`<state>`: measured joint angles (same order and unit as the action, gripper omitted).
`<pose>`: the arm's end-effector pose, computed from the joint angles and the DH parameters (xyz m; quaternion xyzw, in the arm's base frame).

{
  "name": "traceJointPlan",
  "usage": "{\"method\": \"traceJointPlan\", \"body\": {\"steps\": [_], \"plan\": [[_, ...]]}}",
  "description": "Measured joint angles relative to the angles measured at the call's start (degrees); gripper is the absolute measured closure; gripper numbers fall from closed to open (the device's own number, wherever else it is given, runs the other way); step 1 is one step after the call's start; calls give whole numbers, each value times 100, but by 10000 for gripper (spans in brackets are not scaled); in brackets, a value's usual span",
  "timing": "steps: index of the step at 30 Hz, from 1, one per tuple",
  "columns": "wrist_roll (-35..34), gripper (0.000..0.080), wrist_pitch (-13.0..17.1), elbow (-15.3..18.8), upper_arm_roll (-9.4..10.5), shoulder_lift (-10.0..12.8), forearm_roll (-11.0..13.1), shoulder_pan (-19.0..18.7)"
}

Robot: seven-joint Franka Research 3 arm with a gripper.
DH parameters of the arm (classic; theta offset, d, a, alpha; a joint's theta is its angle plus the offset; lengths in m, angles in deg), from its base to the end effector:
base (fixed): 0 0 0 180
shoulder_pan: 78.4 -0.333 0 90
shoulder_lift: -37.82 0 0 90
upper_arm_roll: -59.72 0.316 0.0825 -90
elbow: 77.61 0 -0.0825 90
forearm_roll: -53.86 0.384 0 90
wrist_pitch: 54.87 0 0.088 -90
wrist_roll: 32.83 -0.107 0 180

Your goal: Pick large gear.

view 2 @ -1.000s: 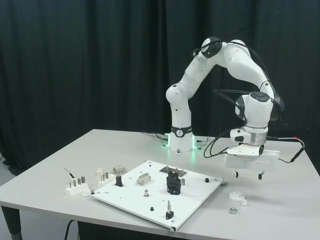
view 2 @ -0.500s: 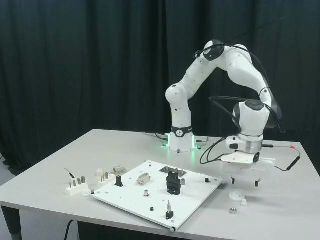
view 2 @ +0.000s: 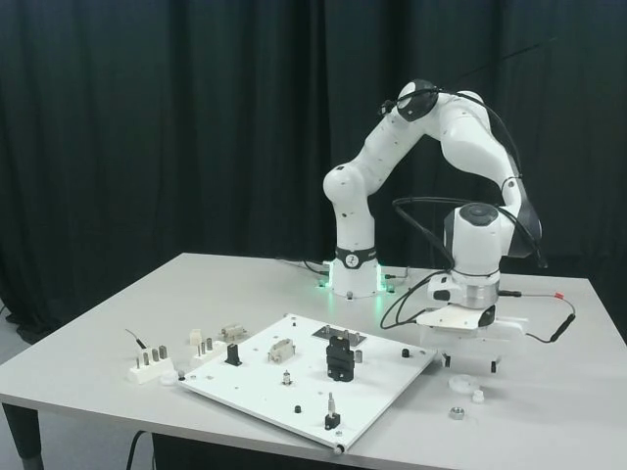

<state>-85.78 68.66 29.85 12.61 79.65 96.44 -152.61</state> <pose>0.5226 0.3256 0.2087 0.9115 -0.4057 -0.0645 0.0191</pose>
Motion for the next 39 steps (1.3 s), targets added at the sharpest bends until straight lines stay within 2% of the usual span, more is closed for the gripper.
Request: {"method": "traceJointPlan", "body": {"steps": [10,29,39], "plan": [[61,3,77,20,3,74,212,57],[114,3,311,19,106,235,307,56],[114,3,326,19,111,289,401,54]]}}
